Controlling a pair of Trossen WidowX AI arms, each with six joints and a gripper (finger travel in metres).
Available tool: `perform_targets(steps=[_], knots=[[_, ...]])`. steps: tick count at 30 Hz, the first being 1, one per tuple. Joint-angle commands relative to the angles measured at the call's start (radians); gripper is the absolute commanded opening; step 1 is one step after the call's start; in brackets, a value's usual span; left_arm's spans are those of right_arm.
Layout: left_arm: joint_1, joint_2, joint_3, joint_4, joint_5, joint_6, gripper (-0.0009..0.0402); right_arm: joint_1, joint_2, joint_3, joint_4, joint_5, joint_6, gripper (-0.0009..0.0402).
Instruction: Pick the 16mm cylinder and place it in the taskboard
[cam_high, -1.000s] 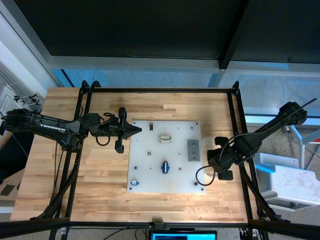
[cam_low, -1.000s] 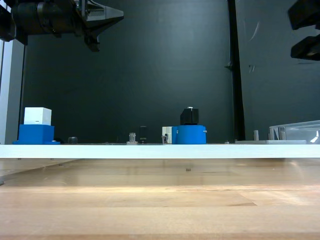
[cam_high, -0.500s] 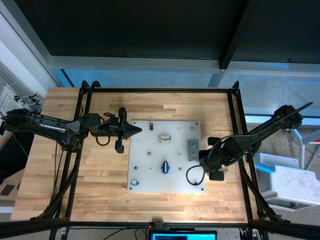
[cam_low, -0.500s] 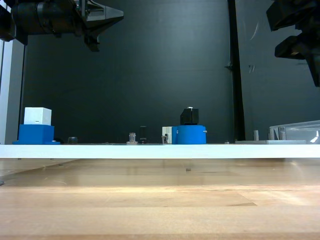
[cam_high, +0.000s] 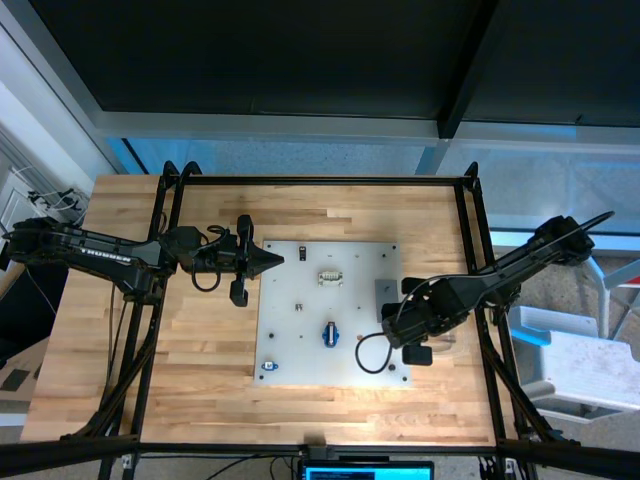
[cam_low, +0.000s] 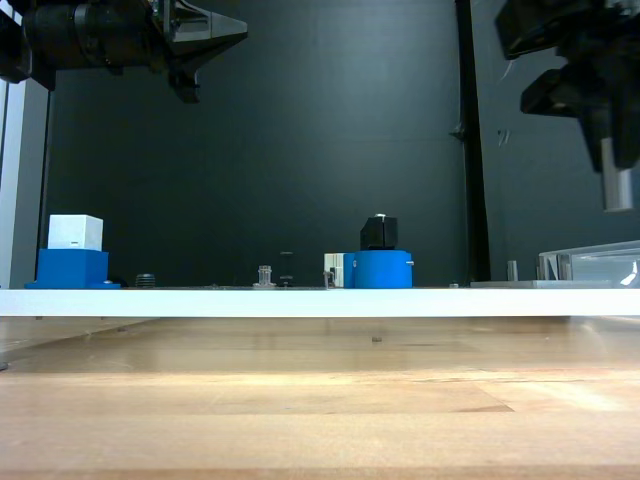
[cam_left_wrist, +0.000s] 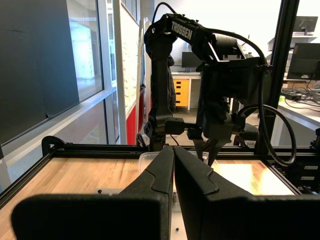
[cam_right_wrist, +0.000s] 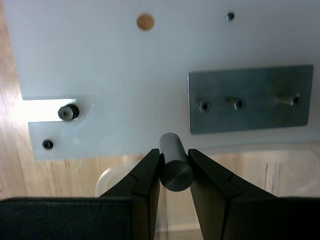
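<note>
The wooden table (cam_high: 200, 360) carries the taskboard (cam_high: 300, 350), a flat white square lying level on its surface. At the board's near left corner stands a blue base with a white cap (cam_low: 72, 255). Further in, near the board's centre, sits the blue knob (cam_low: 383, 268). The right gripper (cam_high: 405, 325) is positioned over the right part of the board, pointing downward and raised well clear of it. Its fingers (cam_right_wrist: 148, 167) are clamped on the 16mm cylinder (cam_right_wrist: 175, 165), one finger on each side of the peg. In the low view the cylinder (cam_low: 618, 187) hangs upright below the gripper, apart from every surface, and above the clear plastic tray (cam_low: 595, 262). The right wrist view places the peg over the line where the board's edge meets the tray, just beside the grey metal block (cam_right_wrist: 248, 98). The block is fixed flat to the board and shows a row of small holes. Beyond the knob, a small white connector (cam_high: 329, 276) is mounted on the board. The left gripper (cam_high: 272, 258) hovers at the board's far left edge, held high above it and pointing inward. Its fingers (cam_left_wrist: 160, 170) are pressed together with nothing between them.
</note>
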Motion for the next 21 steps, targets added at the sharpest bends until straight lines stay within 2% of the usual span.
perform_targets(steps=[1,21], knots=[[0.0,0.0,0.0,0.0,0.0,0.0,0.0,-0.013,0.031,0.028,0.0,0.0,-0.016,0.0039],[0.0,0.0,0.0,0.0,0.0,0.0,0.0,-0.066,0.172,0.155,0.018,-0.008,-0.068,0.0039]])
